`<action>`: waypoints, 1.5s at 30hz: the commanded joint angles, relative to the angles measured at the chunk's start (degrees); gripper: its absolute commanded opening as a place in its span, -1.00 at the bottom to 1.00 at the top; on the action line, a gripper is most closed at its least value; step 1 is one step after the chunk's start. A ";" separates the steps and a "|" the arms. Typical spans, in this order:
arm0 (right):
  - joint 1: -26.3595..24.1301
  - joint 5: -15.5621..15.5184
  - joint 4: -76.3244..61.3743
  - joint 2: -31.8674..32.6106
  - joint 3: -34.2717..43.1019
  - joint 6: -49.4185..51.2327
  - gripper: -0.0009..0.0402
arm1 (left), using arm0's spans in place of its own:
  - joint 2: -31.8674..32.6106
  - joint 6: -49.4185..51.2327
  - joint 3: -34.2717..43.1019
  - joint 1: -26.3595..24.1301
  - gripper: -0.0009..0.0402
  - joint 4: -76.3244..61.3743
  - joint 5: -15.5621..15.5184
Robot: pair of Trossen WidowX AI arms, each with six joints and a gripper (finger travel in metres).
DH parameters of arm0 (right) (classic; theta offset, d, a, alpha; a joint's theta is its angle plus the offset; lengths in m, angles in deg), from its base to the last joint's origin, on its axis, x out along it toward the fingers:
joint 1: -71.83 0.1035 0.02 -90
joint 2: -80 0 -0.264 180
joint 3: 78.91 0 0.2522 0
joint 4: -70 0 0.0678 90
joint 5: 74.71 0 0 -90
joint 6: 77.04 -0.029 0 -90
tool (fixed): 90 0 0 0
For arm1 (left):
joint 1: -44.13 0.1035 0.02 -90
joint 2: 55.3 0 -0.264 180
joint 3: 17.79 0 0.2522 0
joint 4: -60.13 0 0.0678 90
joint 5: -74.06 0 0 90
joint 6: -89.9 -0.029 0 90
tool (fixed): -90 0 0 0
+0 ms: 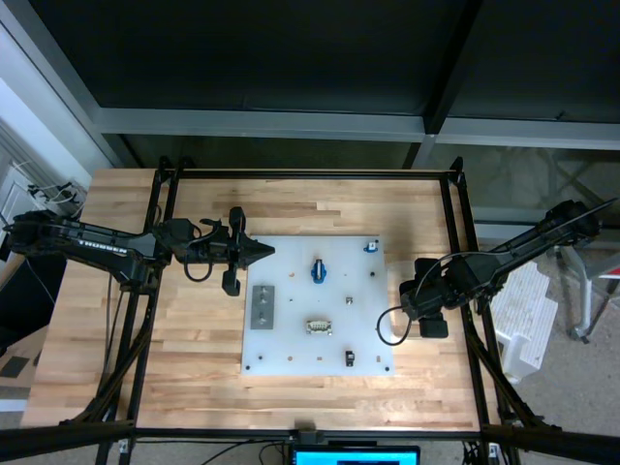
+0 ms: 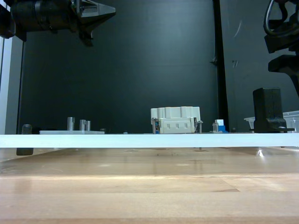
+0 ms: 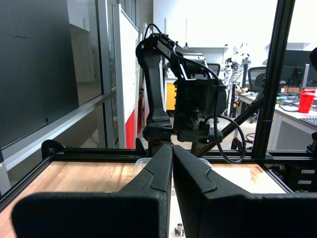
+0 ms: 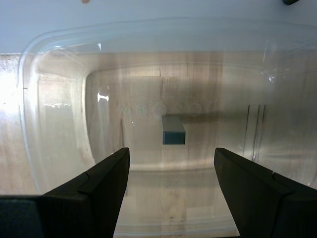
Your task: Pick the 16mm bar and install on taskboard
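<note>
The 16mm bar (image 4: 173,130) is a short grey-blue block lying free on the floor of a clear plastic tray (image 4: 54,99). It is clear of the white taskboard (image 1: 291,351). My right gripper (image 4: 172,153) hangs open straight above the bar, one finger to each side, not touching it. In the high view the right gripper (image 1: 421,298) is just past the board's right edge. My left gripper (image 3: 172,153) is shut on nothing. The left gripper (image 1: 263,251) is raised over the board's far left corner, pointing right.
The board carries a grey block (image 1: 263,305) with holes, a blue part (image 1: 319,270), a beige connector (image 1: 319,328) and small black fittings. Black frame rails (image 1: 463,281) run along both table sides. Bare wood surrounds the board.
</note>
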 commanded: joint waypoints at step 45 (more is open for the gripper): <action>0.00 1.11 14.64 1.90 -10.69 1.01 0.05 | 0.00 0.00 0.00 0.00 -0.96 0.00 0.00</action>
